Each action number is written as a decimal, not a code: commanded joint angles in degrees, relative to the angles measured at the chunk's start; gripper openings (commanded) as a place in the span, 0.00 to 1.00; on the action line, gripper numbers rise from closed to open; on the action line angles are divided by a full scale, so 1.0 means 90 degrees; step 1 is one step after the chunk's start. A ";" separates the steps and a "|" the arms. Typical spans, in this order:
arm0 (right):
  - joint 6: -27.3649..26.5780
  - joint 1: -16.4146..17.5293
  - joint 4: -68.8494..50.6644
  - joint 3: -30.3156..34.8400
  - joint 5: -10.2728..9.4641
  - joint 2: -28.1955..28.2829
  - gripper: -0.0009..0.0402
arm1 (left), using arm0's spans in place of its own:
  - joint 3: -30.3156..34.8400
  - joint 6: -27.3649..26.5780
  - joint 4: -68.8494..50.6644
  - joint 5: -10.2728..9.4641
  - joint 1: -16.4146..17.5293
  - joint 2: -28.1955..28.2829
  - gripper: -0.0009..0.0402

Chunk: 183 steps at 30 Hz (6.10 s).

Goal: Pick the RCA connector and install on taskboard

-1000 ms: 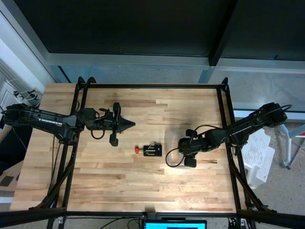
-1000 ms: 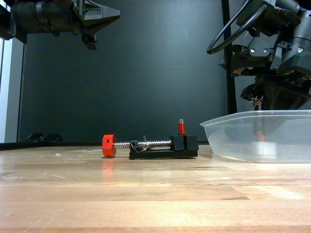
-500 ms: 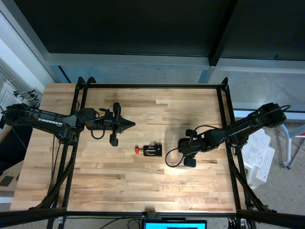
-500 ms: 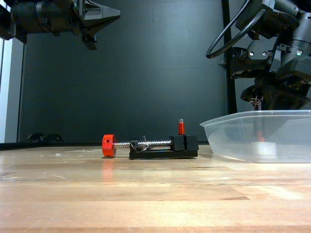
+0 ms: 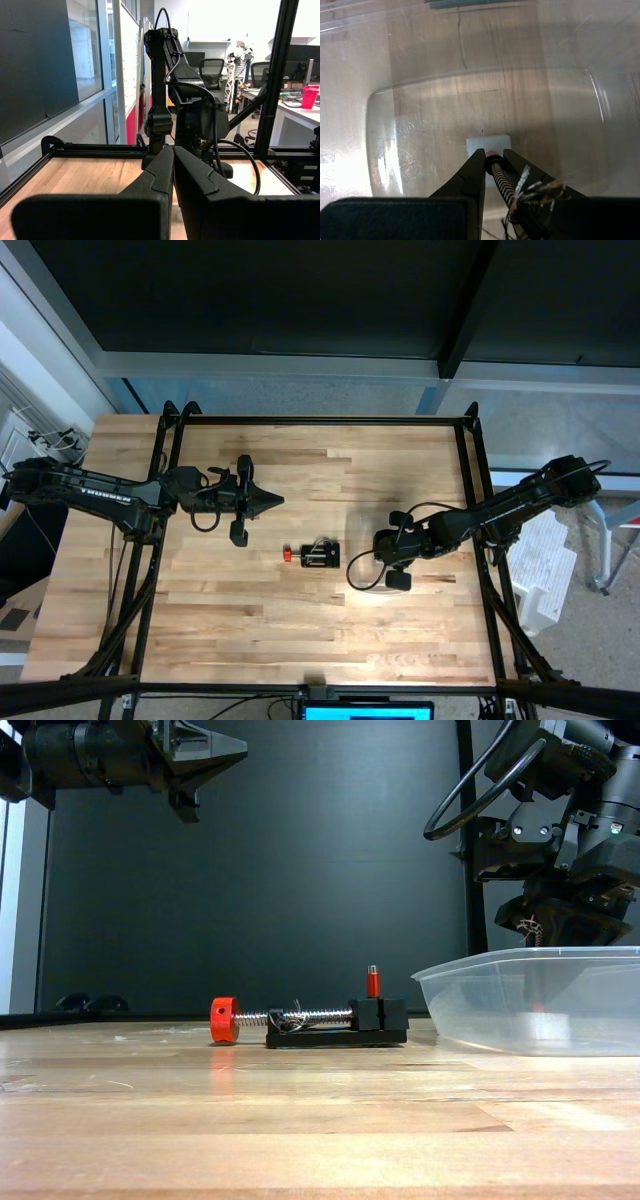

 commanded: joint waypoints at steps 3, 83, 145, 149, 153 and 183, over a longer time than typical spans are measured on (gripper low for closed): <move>-0.0002 -0.0002 0.0012 0.0002 0.0000 -0.0002 0.04 | 0.0002 0.0000 0.0000 0.0002 0.0002 0.0002 0.02; -0.0850 -0.0529 -0.1909 0.4046 0.0000 0.2152 0.02 | 0.0002 0.0000 0.0000 0.0002 0.0000 0.0002 0.02; -0.0855 -0.0593 -0.1401 0.4002 0.0000 0.2693 0.02 | 0.0002 0.0002 0.0000 0.0000 0.0000 0.0005 0.02; -0.0852 -0.0595 -0.1401 0.3997 0.0000 0.2693 0.02 | 0.0002 0.0002 0.0000 0.0002 0.0000 0.0005 0.02; -0.0850 -0.0597 -0.1401 0.3997 0.0002 0.2691 0.02 | 0.0002 0.0000 0.0000 0.0000 0.0000 0.0005 0.02; -0.0850 -0.0588 -0.1467 0.4002 0.0000 0.2402 0.35 | 0.0002 0.0000 0.0000 0.0002 0.0000 0.0005 0.02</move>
